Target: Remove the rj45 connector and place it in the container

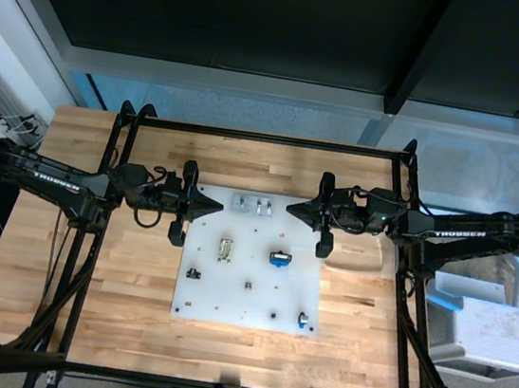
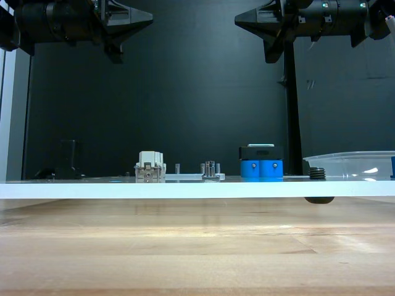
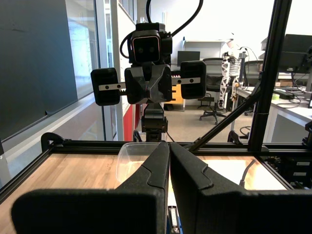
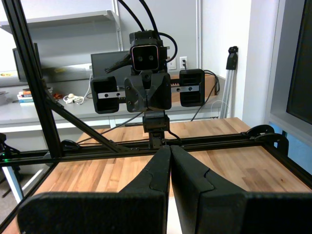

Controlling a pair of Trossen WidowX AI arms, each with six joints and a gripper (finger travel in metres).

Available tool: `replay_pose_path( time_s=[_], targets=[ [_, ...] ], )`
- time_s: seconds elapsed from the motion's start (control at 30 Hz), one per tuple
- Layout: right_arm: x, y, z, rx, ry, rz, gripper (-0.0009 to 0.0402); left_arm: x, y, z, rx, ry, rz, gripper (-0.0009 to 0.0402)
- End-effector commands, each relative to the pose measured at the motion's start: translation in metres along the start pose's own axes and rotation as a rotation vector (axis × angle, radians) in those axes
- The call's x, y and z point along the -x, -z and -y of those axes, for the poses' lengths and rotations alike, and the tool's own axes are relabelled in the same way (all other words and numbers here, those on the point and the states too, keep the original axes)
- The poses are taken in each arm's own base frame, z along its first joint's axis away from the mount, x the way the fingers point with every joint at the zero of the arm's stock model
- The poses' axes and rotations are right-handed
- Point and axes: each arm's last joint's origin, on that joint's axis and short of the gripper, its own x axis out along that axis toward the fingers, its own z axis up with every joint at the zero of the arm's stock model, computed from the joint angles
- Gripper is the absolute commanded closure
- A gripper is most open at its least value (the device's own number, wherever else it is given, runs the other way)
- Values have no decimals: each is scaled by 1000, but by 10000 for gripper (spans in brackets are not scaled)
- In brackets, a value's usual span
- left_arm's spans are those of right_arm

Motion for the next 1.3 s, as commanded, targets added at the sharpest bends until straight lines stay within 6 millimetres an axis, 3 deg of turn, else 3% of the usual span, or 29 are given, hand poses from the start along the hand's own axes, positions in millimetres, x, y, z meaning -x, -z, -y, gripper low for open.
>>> replay_pose_path(
  time_s=[0.03, 1.3],
  targets=[
    [0, 0, 0, -1, 0, 0, 393, 0, 0, 0, -1, 0, 0, 393],
    [0, 1, 0, -1, 11, -22, 393, 0, 0, 0, 0, 0, 0, 393]
  ],
)
